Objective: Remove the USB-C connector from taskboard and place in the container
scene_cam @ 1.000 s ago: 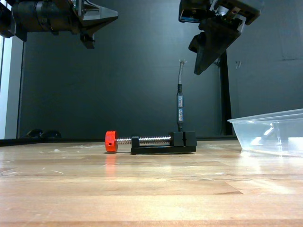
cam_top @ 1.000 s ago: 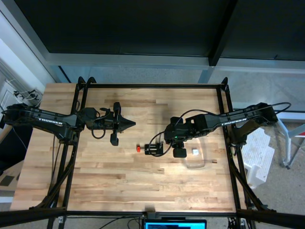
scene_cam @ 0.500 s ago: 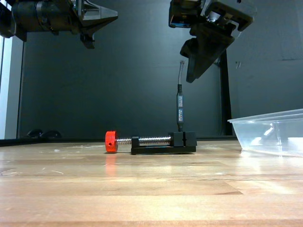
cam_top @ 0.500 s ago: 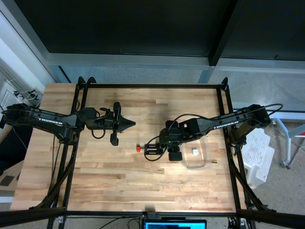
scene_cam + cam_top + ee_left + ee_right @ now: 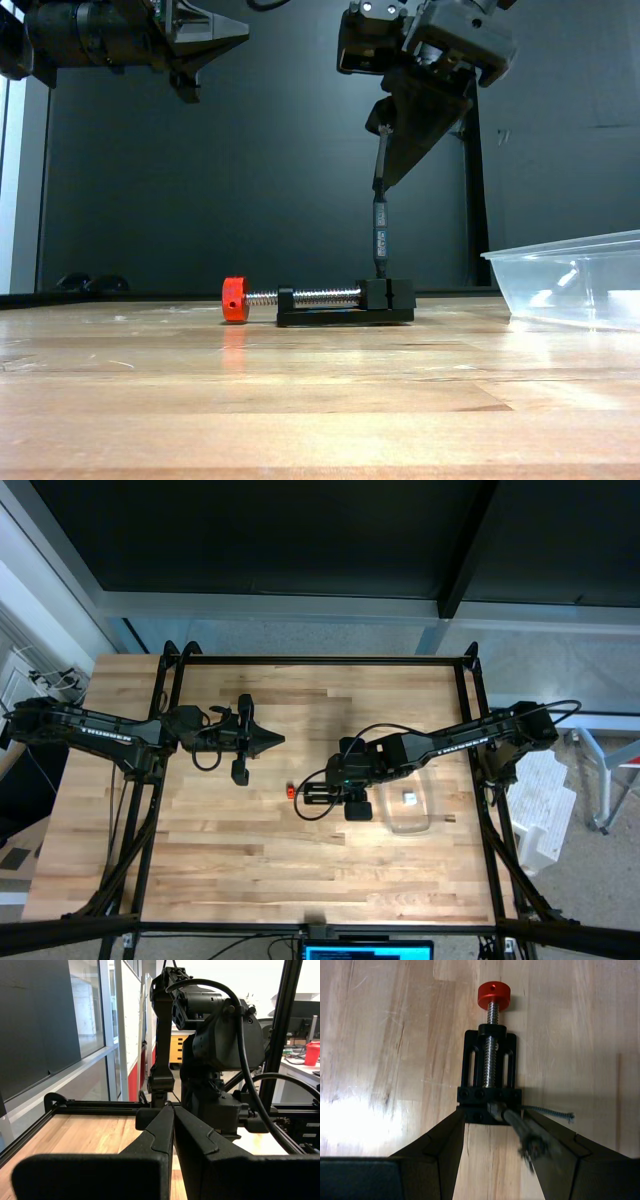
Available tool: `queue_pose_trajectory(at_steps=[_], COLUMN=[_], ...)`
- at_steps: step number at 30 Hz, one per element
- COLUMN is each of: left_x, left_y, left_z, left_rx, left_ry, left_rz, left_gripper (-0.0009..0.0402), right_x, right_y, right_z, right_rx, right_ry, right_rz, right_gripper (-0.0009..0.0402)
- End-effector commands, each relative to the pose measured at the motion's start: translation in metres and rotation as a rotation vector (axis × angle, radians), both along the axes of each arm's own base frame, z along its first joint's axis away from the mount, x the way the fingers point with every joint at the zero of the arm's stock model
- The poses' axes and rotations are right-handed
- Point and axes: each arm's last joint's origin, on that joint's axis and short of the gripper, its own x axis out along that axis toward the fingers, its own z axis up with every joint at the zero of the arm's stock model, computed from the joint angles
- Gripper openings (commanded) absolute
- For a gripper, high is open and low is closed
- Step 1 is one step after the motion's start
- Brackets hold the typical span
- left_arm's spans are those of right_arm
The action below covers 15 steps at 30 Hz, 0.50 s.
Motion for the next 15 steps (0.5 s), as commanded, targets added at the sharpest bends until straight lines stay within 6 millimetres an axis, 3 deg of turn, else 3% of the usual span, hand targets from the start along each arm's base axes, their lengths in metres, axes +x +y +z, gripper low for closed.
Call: queue_pose_trajectory(at_steps=[1, 15], left_x=[0.0000, 0.0001], left_y=[0.0000, 0.0000], left_z=[0.0002, 0.0001], left_rx=[0.000, 0.000], left_ry=[-0.001, 0.000], left_rz=[0.000, 0.000], left_gripper=[0.0000, 0.0000], right_x=[0.0027, 0.0076], right_y=[-0.0005, -0.0036], right_z=[-0.0044, -0.0112], right_rx=[0.000, 0.013], right_ry=[0.005, 0.009], right_rz=[-0.003, -0.044], right_gripper=[0.0161, 0.0144])
